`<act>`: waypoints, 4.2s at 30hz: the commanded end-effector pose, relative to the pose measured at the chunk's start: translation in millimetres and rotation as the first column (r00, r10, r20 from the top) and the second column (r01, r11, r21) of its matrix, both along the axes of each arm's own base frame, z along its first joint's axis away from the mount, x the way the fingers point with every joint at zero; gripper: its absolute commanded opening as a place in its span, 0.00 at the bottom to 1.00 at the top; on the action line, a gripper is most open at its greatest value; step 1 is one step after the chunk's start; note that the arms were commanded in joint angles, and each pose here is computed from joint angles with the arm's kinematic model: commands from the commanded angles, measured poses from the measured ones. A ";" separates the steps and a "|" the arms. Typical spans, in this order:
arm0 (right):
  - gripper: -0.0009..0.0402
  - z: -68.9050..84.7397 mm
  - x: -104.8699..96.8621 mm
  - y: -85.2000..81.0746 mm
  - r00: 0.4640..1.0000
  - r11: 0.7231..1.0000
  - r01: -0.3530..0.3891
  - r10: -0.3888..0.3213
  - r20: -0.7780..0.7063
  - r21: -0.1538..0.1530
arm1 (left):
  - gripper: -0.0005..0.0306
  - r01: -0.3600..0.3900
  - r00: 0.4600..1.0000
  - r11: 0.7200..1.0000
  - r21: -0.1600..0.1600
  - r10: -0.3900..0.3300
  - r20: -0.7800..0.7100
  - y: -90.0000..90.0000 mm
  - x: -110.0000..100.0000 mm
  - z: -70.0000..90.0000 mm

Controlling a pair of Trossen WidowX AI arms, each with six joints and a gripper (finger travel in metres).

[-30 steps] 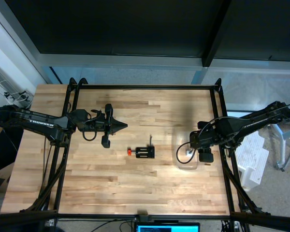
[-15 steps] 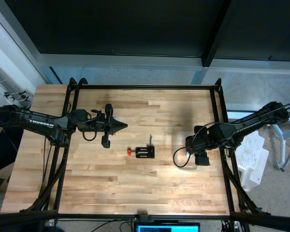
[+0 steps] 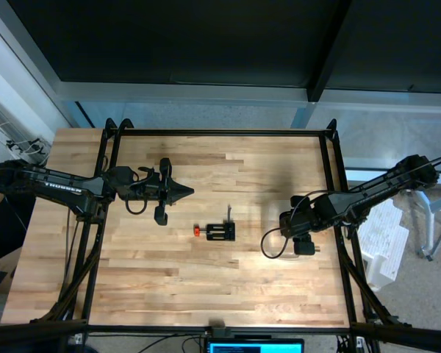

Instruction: Pick the USB-C connector and install on taskboard

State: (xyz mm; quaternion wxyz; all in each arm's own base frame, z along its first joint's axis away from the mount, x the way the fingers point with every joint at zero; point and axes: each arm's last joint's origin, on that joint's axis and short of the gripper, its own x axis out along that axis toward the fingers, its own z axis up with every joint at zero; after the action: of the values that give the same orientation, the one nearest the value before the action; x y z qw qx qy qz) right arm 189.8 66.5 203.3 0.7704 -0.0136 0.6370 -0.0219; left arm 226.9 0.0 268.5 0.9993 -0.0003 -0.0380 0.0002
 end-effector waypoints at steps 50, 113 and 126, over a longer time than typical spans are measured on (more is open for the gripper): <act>0.04 -23.0 -0.2 -0.2 1.000 1.000 -0.005 0.005 0.018 -0.002 | 0.02 0.000 1.000 1.000 0.000 0.000 0.000 0.0 0.0 0.0; 0.02 66.7 53.7 -3.9 0.995 0.998 0.063 -0.063 0.081 -0.005 | 0.02 0.000 1.000 1.000 0.000 0.000 0.000 0.0 0.0 0.0; 0.02 72.4 113.5 -2.3 0.994 0.997 0.072 -0.071 0.089 -0.012 | 0.02 0.000 1.000 1.000 0.000 0.000 0.000 0.1 0.0 0.0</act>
State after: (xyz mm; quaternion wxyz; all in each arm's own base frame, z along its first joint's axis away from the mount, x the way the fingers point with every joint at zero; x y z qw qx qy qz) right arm 298.7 63.5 275.6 0.7966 0.0058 0.6020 -0.0553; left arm 226.8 0.0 268.6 0.9993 -0.0005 -0.0380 0.0004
